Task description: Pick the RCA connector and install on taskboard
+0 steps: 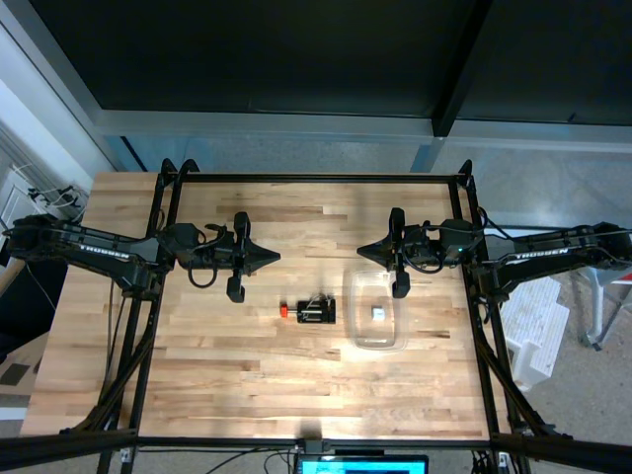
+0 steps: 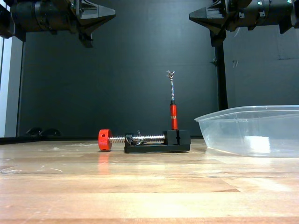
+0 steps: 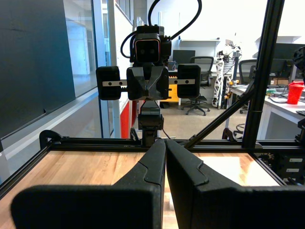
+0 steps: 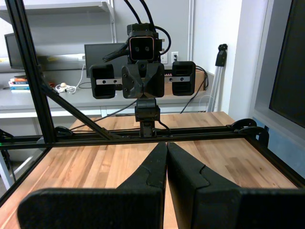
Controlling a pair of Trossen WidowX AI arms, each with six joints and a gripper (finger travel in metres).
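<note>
The connector stands on the vise, over the end away from the red knob, and nothing holds it. The left gripper hangs high, up and to the left of the vise, fingers pressed together on nothing. The right gripper hangs high to the vise's right, likewise closed and empty. The tray sits on the bench just right of the vise, with only the white block in it.

The likely trouble is a shallow seat. If the red cylinder is only resting on the stub and not pushed fully home, the stiff braided cable above it acts as a lever, and a knock to the bench or a passing arm could tip it off. How deep it sits cannot be told.

The connector's long axis runs vertical, mouth down toward the vise. The cable end points straight up, its frayed tip leaning very slightly toward the knob.
</note>
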